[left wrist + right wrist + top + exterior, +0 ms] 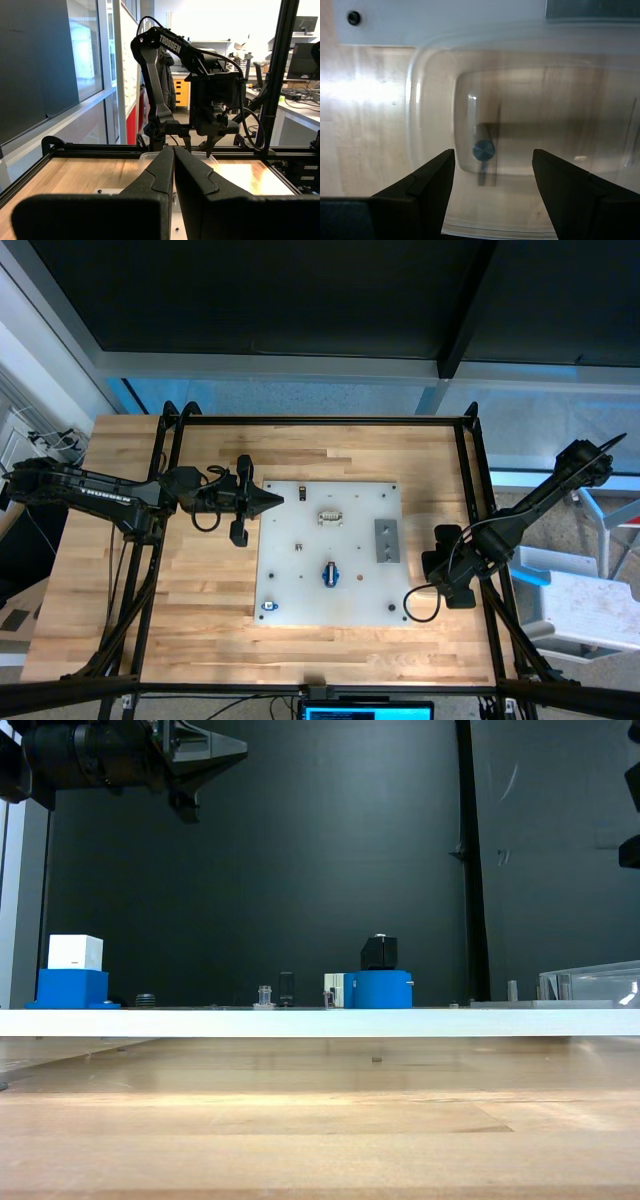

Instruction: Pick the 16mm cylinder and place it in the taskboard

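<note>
The 16mm cylinder [483, 149] is a small grey peg standing in a clear plastic tray [417, 100]. My right gripper [493, 154] hangs open above the tray, its fingers either side of the peg and not touching it. In the high view the right gripper [433, 558] is just off the right edge of the white taskboard [300, 570] and hides the peg. My left gripper [268, 498] is shut and empty, raised over the board's left edge and pointing right; the left wrist view shows its fingers [165, 165] pressed together.
The board carries a grey block [387, 540], a blue connector [329, 574], a white connector [329, 516] and a blue-and-white fitting [72, 975] at its near left corner. A black frame [470, 490] surrounds the table. The tray [595, 982] sits right of the board.
</note>
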Tool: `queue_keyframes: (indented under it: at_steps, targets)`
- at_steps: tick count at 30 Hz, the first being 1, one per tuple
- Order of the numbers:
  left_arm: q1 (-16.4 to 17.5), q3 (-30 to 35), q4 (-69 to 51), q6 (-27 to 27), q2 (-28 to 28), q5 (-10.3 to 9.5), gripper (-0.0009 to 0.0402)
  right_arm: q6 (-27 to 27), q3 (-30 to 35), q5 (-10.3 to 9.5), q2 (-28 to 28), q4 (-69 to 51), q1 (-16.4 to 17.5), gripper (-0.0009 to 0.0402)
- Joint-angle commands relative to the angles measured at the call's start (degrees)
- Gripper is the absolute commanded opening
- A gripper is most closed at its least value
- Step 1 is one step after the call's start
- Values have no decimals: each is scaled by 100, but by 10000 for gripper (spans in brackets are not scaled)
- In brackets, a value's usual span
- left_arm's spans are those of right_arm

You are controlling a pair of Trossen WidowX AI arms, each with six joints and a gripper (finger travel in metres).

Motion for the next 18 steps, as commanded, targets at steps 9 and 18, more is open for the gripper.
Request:
queue_keyframes:
  at_steps: [9,18]
  targets:
    - [2,0,0,0,4,2,0,26,-291,-2,0,260,24,217]
    - [2,0,0,2,2,2,0,26,-498,-4,118,632,28,217]
